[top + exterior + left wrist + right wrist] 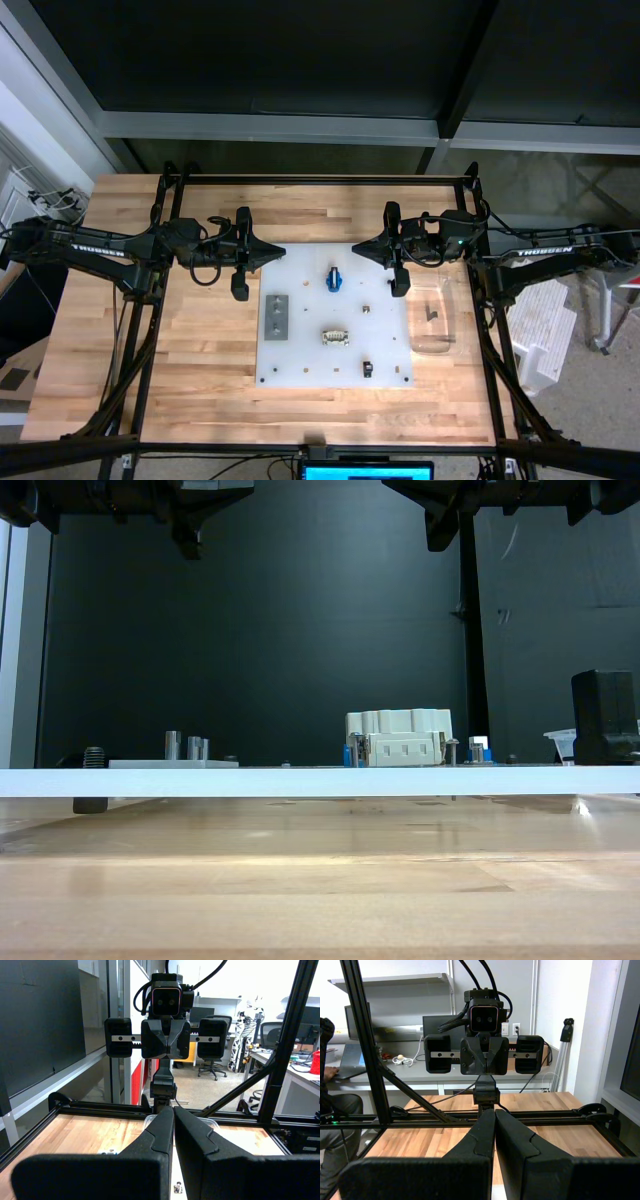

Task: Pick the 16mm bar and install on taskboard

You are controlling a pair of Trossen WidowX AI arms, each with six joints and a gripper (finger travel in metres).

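Note:
A small dark bar-shaped piece (pixel 432 312) lies free inside a clear tray (pixel 445 345) to the right of the white taskboard (pixel 300 360); I cannot tell its size. My left gripper (pixel 281 253) hovers over the board's far left corner, shut and holding nothing. Its closed fingertips (pixel 173 1110) point at the right arm. My right gripper (pixel 356 250) hovers over the board's far right part, also shut and holding nothing, with its fingers (pixel 495 1110) pressed together. The two grippers face each other with a gap between them.
On the board sit a grey block with holes (pixel 276 318), a blue part (pixel 333 280), a beige connector (pixel 336 338) and a small black piece (pixel 368 369). A black frame (pixel 320 180) rings the wooden table. The low view shows the connector (pixel 398 737) and a black block (pixel 605 717).

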